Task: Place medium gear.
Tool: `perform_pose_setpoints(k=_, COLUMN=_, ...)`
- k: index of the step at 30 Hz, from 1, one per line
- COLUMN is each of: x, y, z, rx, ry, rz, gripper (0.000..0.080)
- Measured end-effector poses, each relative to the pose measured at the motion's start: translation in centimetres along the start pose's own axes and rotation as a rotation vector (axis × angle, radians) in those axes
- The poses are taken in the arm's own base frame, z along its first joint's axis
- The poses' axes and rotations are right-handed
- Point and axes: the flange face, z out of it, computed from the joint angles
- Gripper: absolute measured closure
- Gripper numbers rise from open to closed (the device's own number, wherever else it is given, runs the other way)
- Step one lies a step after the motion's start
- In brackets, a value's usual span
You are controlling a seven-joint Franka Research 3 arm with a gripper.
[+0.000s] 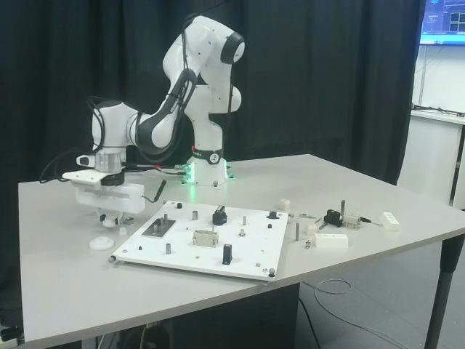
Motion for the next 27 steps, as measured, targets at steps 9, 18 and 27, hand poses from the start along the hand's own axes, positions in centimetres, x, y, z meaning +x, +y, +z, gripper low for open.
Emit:
perform_pose_setpoints(k=9, x=0.6, y=-0.2, z=0.9, rx=-0.005, ry=-0.01, rz=-0.003, gripper=0.0411)
perform_pose_setpoints(k=18, x=0.9, y=-0.3, z=1.0, rx=-0.002, ry=-0.013, rz=-0.008, gripper=0.0411)
perform_pose_setpoints(k=27, x=1.6, y=-0.7, z=0.3, rx=0.009, ry=-0.003, rz=-0.015, gripper=0.0054)
